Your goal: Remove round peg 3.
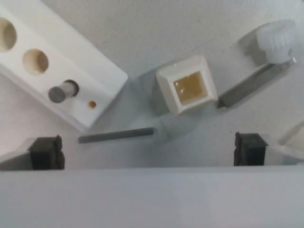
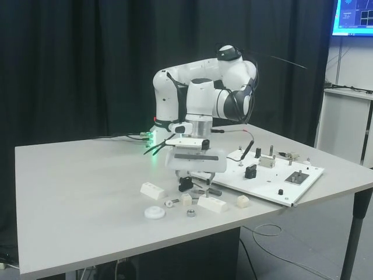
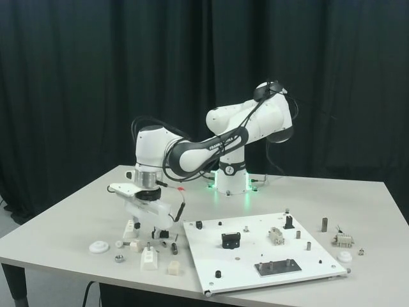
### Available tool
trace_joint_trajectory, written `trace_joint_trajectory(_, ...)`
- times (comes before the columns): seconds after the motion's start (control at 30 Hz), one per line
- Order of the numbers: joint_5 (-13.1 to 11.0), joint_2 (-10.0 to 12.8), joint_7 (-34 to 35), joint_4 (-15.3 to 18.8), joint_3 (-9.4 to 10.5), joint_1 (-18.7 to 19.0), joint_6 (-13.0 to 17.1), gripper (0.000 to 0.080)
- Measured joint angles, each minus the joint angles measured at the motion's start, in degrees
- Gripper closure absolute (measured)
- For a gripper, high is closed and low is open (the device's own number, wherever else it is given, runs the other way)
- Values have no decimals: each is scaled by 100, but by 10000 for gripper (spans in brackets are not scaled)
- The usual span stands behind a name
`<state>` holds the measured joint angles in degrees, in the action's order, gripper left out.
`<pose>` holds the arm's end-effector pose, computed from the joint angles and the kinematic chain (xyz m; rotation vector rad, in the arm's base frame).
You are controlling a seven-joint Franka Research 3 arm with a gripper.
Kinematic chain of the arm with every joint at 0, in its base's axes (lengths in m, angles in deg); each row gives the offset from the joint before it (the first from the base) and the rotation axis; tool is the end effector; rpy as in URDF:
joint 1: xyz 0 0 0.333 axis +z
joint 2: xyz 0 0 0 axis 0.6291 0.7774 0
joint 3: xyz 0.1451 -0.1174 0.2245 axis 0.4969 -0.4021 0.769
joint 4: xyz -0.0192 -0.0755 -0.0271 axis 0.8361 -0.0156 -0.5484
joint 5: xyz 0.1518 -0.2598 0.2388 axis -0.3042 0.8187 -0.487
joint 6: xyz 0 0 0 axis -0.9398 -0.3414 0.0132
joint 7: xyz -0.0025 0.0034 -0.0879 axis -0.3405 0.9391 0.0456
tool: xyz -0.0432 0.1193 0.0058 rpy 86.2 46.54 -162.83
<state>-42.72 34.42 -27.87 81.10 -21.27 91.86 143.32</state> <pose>0.5651 -0.1683 0.2048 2.5273 -1.8393 0.1961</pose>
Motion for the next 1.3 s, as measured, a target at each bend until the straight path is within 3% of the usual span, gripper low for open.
trace_joint_trajectory(0.43, 148, 0, 0, -144, -250, 0, -312, 3)
trace_joint_trajectory(1.3, 240, 0, 1, -225, -284, -110, -314, 3)
